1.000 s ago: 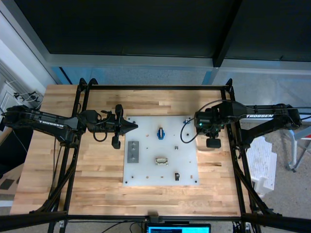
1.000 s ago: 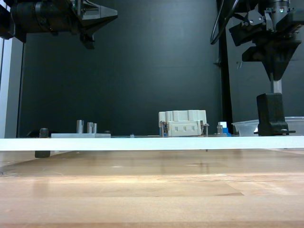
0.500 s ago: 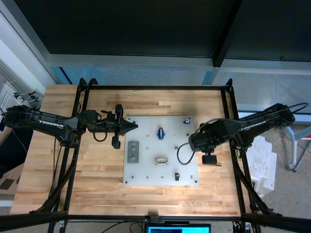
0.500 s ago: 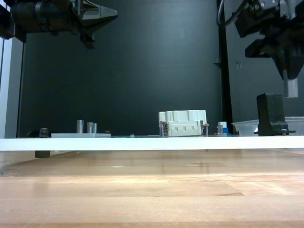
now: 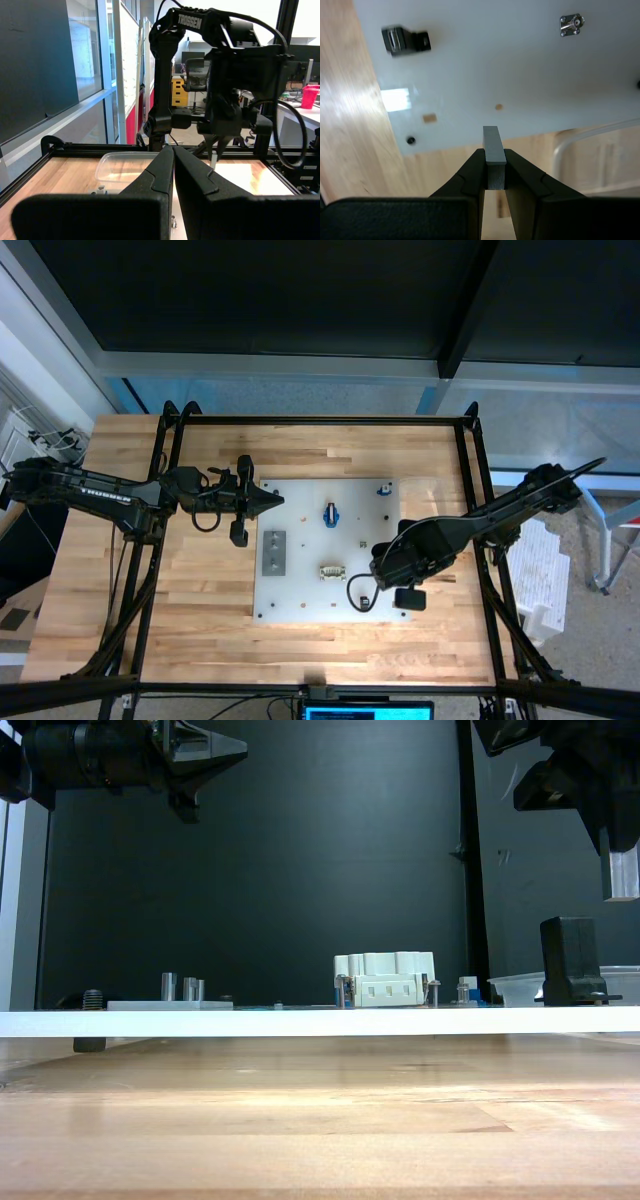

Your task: Pick the 16mm bar and install on taskboard

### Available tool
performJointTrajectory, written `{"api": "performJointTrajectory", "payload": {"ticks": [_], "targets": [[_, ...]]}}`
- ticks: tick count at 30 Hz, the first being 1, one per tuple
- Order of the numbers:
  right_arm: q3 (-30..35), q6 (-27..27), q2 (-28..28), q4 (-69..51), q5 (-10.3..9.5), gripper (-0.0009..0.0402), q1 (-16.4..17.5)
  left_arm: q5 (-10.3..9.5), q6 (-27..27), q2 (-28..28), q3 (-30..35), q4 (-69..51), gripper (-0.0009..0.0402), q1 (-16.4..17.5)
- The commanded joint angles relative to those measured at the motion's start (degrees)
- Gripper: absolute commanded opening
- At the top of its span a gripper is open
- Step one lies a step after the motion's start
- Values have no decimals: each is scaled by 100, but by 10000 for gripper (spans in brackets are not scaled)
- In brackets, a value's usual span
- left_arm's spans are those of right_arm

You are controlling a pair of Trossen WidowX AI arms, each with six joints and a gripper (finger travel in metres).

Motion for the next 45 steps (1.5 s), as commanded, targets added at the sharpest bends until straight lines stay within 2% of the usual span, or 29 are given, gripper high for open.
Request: {"api": "performJointTrajectory", "payload": {"ticks": [1,6,9,15,23,36,45], "targets": [[155,560,166,13,4,0,74,2,2,0,2,2,0,2],[376,999,455,13,-13,0,232,2,2,0,2,2,0,0],[505,1451,605,33,-109,0,278,2,2,0,2,2,0,0],[682,2660,866,98,-153,0,352,2,2,0,2,2,0,0],[649,4197,863,225,-302,0,393,2,2,0,2,2,0,2],[625,4083,863,249,-295,0,579,2,2,0,2,2,0,2],[619,4452,863,229,-295,0,595,2,2,0,2,2,0,2]]}}
